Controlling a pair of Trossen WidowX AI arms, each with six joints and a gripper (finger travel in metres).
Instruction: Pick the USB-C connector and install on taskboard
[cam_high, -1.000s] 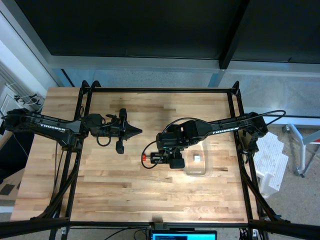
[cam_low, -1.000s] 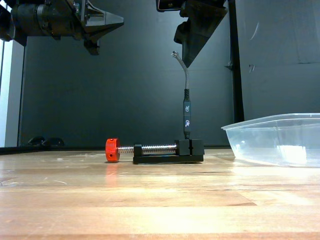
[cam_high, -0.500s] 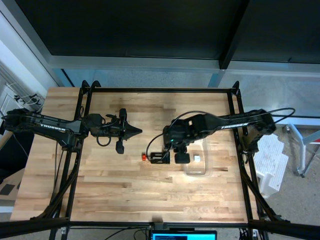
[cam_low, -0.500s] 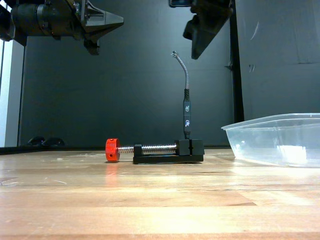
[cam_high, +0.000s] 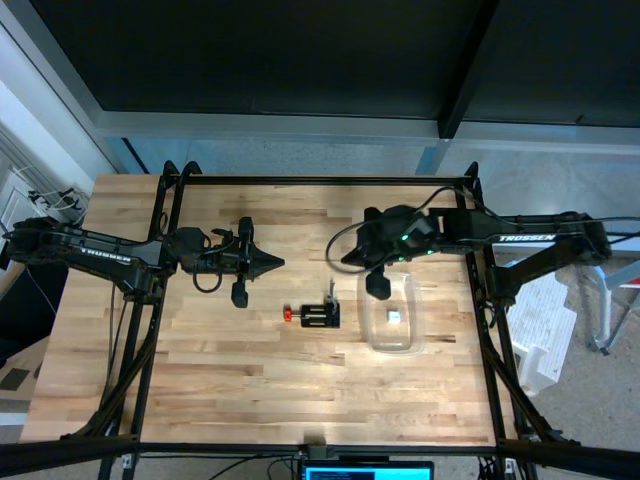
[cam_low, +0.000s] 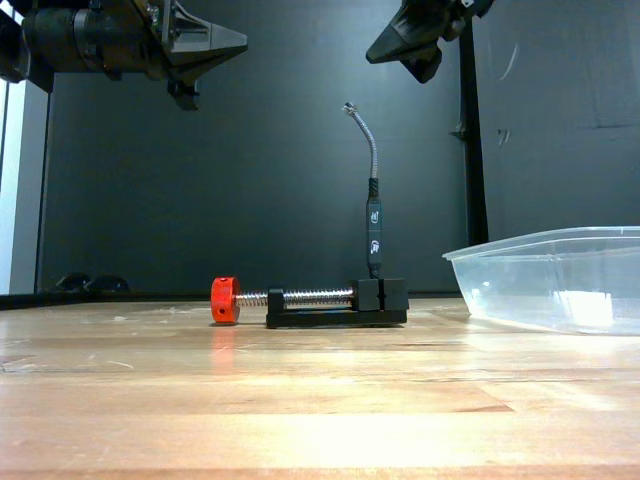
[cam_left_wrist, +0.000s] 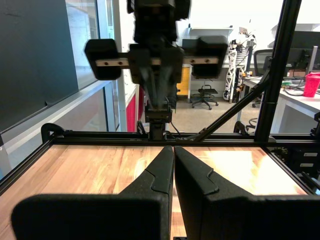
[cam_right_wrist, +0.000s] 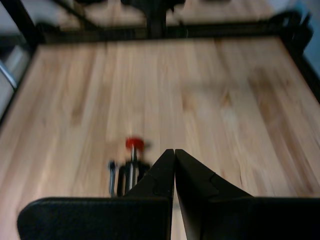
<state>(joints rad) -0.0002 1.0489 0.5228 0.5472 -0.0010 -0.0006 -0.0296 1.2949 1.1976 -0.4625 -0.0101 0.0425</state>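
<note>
Hanging above the table (cam_high: 200, 380) centre in the high view, the right end effector (cam_high: 348, 261) sits toward the far edge from the vise (cam_high: 322, 316); the left end effector (cam_high: 278, 263) is parked opposite. Low view: the connector (cam_low: 373, 228) stands unheld on the vise, cable (cam_low: 371, 150) rising free, so installation appears complete. Wrist views: both end effectors clenched, empty.

I see my left gripper (cam_high: 272, 263) hanging high at the left, arm stretched level, fingers pressed together on nothing. My right gripper (cam_high: 348, 259) hangs high too — tilted inward and slightly down, fingers closed, empty.
</note>
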